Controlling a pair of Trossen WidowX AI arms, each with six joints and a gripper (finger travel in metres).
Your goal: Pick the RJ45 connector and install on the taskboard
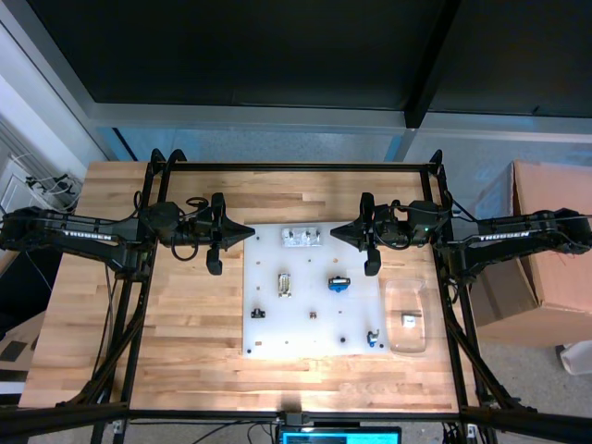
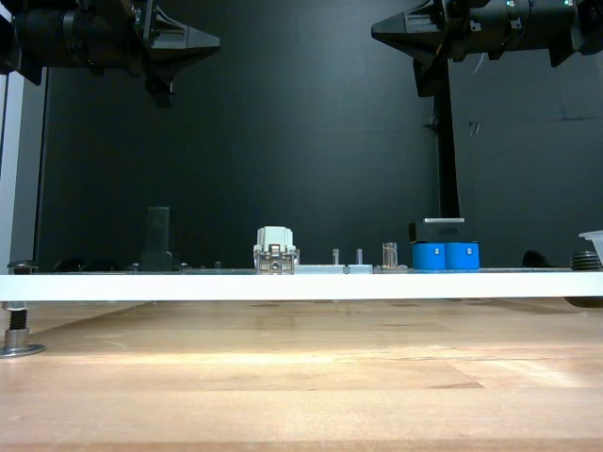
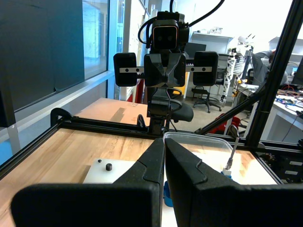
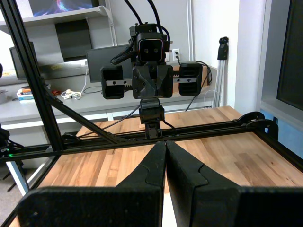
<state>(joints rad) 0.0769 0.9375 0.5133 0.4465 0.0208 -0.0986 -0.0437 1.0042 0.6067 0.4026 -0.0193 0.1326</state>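
Wood surface (image 1: 185,351) nearest, with the white board (image 1: 277,324) set on it mid-way. Small blue jack (image 1: 373,339) at the board's near right corner: from above, a grey piece sits over its top, not the bare white cap. Left wrist view agrees: the connector (image 3: 230,163) stands upright in the jack, grey cable (image 3: 235,142) rising off it. It looks fully in, though seating depth is hard to judge from here. Just right of the board, the clear tray (image 1: 393,298) holds the white block (image 1: 408,320). Nothing dark sits on the block and no cable runs off it.

Left end effector (image 1: 250,233) hangs high over the board's far left edge, fingers pressed together, nothing between them. Right end effector (image 1: 334,233) mirrors it over the far right part, likewise closed on nothing. Both are well apart from the jack.

Progress, my read: pick done, insertion done or very nearly. What's left, if anything, is a check that the plug has latched.
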